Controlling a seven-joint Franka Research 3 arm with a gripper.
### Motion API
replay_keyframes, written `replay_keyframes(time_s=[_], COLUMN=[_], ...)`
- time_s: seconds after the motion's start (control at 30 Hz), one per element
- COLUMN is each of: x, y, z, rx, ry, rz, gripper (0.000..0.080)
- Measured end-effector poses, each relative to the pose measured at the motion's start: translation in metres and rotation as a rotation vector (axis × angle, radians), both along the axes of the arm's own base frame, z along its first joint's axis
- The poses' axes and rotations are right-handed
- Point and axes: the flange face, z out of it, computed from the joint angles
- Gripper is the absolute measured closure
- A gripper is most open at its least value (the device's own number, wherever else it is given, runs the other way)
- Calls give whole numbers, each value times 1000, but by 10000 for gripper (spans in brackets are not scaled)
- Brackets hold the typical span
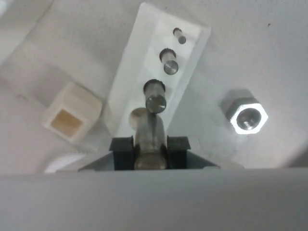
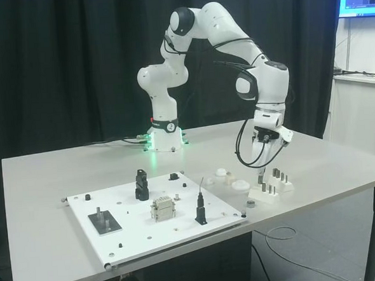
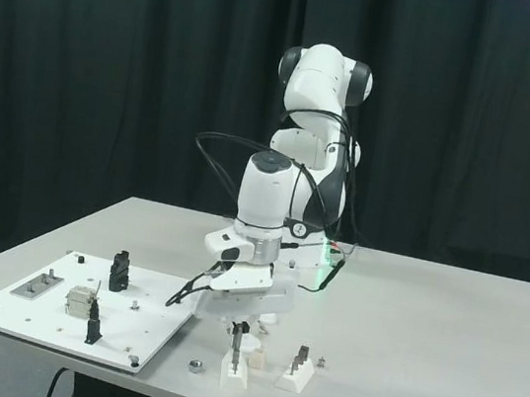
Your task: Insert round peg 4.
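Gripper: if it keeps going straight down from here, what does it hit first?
The gripper holds a peg pointing down at the white block. The peg's tip would probably meet the block's empty hole first, though depth is unclear.

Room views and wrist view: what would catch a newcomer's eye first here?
The white arm bends down over the table's near edge, its tool shut on a round peg just above the white peg block. In the wrist view three pegs already stand in that block, and a hex nut lies beside it.
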Motion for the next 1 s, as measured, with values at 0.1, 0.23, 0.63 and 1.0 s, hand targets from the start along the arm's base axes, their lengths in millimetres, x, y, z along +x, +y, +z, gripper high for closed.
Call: replay_keyframes(time_s=[0.1,0.23,0.63,1.0], x=[0,1,2,0], y=[-3,-10,-41,-77], z=[2,7,27,48], rx=[-5,-20,-51,-47], ry=[1,2,5,11], rz=[35,78,191,312], gripper=[660,660,660,660])
